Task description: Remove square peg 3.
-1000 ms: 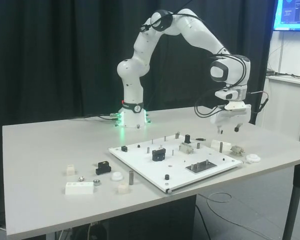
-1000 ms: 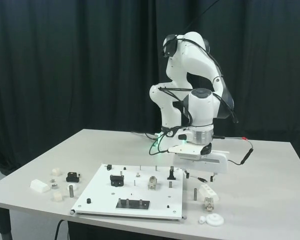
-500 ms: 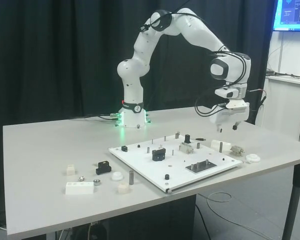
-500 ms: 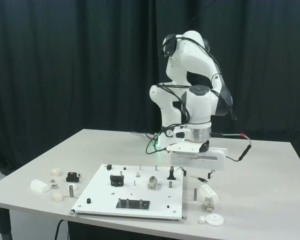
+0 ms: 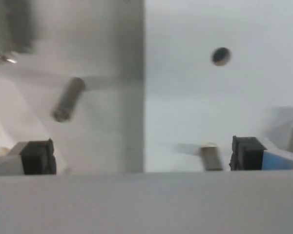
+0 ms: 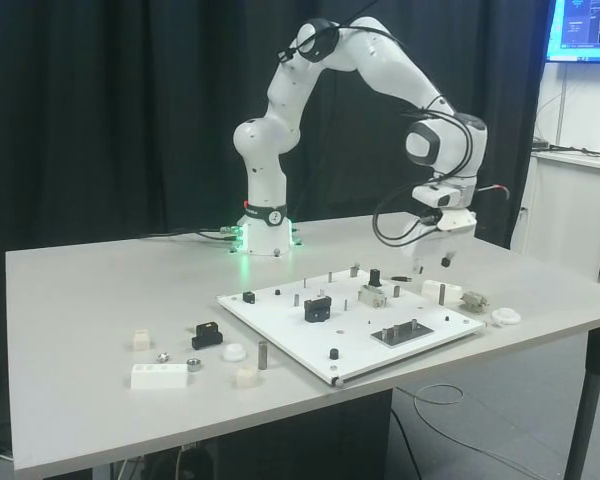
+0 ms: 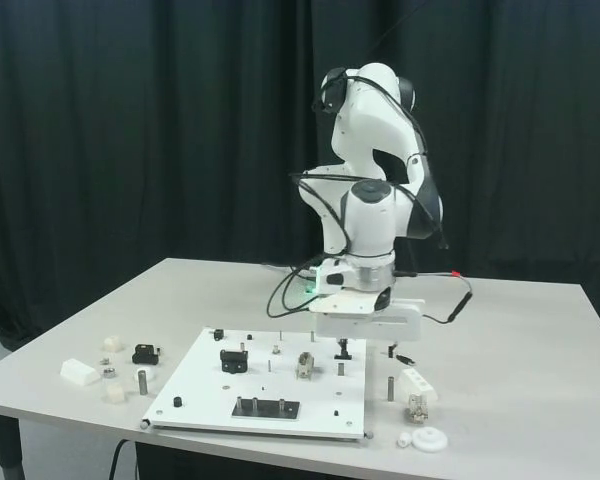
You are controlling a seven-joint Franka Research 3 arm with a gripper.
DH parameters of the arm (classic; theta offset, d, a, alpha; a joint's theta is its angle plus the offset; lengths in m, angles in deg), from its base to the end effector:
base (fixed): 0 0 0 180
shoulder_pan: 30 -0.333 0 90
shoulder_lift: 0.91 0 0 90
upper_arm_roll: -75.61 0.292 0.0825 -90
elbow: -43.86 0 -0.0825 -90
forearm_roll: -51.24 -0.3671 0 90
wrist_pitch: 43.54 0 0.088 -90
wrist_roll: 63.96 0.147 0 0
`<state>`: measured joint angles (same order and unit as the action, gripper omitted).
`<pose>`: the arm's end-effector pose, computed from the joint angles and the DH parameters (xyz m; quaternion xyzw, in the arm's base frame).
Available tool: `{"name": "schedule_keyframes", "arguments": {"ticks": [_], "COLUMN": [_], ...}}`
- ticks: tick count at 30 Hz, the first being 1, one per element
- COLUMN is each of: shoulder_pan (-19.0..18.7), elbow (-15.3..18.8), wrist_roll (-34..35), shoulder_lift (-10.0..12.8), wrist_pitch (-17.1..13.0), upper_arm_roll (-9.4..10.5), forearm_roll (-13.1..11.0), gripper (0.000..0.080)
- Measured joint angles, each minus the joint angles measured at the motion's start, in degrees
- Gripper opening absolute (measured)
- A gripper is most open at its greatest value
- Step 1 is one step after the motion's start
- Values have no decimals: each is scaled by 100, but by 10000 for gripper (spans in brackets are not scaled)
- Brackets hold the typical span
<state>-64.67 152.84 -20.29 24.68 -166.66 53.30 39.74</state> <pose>0.5645 0.1404 0.2176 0.9448 -0.3178 -0.0679 0.0409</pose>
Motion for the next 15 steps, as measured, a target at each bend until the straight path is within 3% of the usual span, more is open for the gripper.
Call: {"name": "schedule_keyframes", "arguments": {"ticks": [7,15], "shoulder_pan": [217,351], "elbow": [151,431], "wrist_roll": [-500,-636], "shoulder_lift": [-9,-120], "wrist_pitch": [-48,-359], "upper_arm_roll": [-5,-2], "forearm_roll": [5,24], "gripper": [800,800]}}
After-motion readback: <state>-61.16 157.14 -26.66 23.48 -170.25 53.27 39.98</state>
